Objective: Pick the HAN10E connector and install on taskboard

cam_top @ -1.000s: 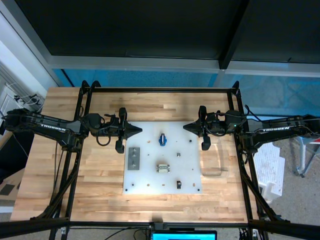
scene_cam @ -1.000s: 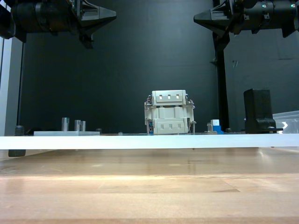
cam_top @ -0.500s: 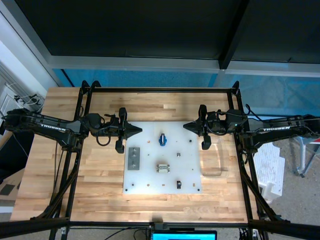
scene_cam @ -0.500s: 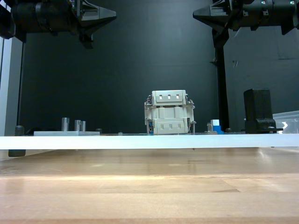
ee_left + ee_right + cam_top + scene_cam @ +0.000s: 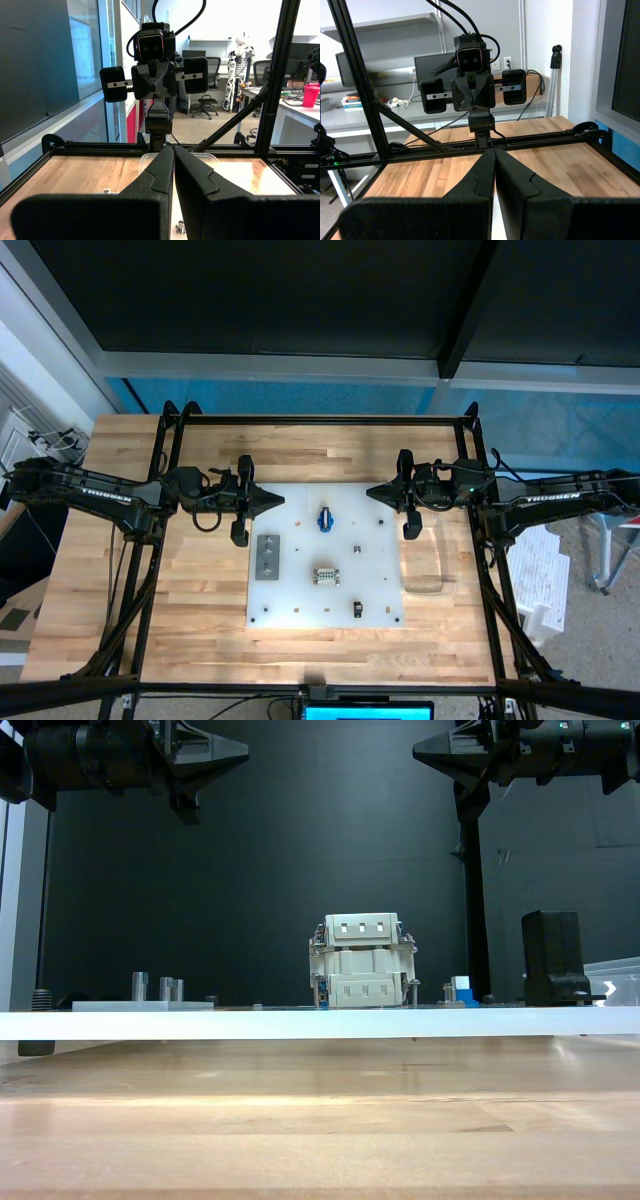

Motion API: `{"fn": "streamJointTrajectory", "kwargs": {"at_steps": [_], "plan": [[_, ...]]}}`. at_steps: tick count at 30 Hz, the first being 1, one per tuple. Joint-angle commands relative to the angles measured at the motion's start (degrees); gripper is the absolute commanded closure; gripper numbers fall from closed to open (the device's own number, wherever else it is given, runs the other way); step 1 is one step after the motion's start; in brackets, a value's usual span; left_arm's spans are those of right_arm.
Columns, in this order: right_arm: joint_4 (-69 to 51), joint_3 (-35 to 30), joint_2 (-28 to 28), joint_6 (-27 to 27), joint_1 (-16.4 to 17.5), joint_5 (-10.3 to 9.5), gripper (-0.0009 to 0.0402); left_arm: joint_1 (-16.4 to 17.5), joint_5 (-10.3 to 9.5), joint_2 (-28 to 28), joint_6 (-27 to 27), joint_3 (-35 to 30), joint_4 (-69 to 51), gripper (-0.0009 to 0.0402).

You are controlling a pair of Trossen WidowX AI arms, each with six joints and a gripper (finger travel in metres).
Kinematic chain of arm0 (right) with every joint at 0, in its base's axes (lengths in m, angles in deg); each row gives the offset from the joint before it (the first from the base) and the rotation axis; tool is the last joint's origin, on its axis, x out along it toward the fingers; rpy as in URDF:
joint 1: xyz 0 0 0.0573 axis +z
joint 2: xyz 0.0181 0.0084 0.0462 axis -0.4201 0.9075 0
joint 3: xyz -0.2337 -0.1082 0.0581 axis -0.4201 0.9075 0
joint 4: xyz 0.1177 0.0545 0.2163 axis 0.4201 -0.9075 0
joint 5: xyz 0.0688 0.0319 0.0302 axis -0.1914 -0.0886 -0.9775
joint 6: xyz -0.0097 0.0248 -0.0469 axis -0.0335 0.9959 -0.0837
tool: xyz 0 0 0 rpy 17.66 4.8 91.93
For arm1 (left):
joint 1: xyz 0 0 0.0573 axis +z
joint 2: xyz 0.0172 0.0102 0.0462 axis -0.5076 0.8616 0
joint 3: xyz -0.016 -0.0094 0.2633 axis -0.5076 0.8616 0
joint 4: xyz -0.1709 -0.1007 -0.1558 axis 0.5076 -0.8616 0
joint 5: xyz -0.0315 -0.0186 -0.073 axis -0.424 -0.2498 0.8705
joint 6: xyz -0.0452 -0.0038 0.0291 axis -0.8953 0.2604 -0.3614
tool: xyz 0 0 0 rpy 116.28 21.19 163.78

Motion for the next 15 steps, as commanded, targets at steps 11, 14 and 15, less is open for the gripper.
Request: {"fn": "streamJointTrajectory", "kwargs": {"at_steps": [11, 14, 15], "plan": [[-0.98, 0.0, 0.04, 0.0, 0.0, 0.0, 0.0393, 0.0, 0.0, 0.02, 0.02, 0.0, 0.0, 0.0392], [-0.98, 0.0, 0.04, -0.02, 0.0, 0.02, 0.0393, 0.0, 0.0, 0.02, 0.02, 0.0, 0.0, 0.0392], [-0.98, 0.0, 0.02, -0.02, 0.0, 0.02, 0.0393, 0.0, 0.0, 0.02, 0.02, 0.0, 0.0, 0.0392]]}}
